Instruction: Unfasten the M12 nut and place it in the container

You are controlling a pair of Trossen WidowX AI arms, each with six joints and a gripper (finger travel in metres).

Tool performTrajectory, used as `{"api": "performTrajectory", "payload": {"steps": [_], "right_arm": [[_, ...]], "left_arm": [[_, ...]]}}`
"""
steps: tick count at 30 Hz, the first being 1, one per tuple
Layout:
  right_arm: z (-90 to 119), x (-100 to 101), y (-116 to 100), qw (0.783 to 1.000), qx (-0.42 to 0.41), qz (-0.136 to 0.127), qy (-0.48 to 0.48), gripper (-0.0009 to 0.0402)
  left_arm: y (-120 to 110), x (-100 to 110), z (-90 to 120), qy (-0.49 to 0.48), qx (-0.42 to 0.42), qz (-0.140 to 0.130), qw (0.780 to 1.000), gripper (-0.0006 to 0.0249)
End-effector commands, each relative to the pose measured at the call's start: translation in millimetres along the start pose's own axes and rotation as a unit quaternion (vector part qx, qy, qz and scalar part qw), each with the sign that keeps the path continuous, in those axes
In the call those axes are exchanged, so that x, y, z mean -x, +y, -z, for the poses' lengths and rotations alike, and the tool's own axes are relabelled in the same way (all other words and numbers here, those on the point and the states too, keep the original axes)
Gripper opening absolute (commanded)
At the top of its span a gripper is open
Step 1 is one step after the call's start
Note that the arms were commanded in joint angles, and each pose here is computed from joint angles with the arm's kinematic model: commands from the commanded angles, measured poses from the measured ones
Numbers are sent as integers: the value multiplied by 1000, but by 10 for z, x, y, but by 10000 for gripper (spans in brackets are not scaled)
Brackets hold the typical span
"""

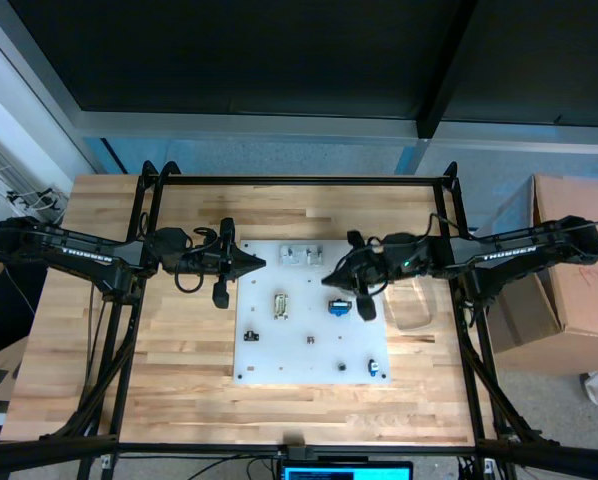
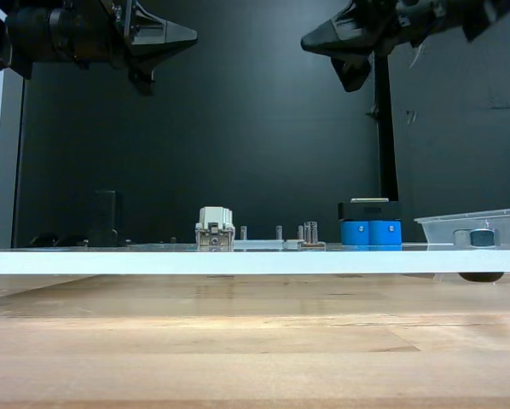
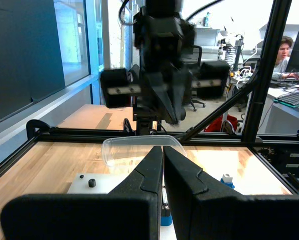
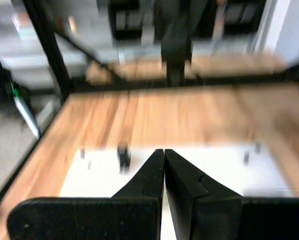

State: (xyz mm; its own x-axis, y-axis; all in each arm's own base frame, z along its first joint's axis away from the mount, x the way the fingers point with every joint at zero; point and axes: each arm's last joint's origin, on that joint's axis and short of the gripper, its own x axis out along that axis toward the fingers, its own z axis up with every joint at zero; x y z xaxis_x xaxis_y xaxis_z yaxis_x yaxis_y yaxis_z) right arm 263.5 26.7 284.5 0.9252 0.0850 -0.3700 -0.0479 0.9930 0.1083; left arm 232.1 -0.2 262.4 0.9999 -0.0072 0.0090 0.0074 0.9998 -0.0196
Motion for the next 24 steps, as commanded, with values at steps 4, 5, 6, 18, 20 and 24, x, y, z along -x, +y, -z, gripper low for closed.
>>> {"api": "performTrajectory", "payload": {"steps": [4,5,6,18,20,24], "right_arm": [[9,-111,307,988,-38,9,149,0],[4,-128,359,985,-49,9,166,0],[0,-153,412,982,-58,8,181,0],[-66,-489,959,940,-109,30,322,0],[-94,-538,1012,930,-128,45,342,0],[-132,-648,1084,911,-148,75,378,11]], "left_arm": [[0,-1,0,0,0,0,1000,0],[0,-1,1,0,0,0,1000,0],[0,-1,1,0,0,0,1000,0],[1,-1,1,0,0,0,1000,0],[0,-1,1,0,0,0,1000,0],[0,-1,0,0,0,0,1000,0]]}}
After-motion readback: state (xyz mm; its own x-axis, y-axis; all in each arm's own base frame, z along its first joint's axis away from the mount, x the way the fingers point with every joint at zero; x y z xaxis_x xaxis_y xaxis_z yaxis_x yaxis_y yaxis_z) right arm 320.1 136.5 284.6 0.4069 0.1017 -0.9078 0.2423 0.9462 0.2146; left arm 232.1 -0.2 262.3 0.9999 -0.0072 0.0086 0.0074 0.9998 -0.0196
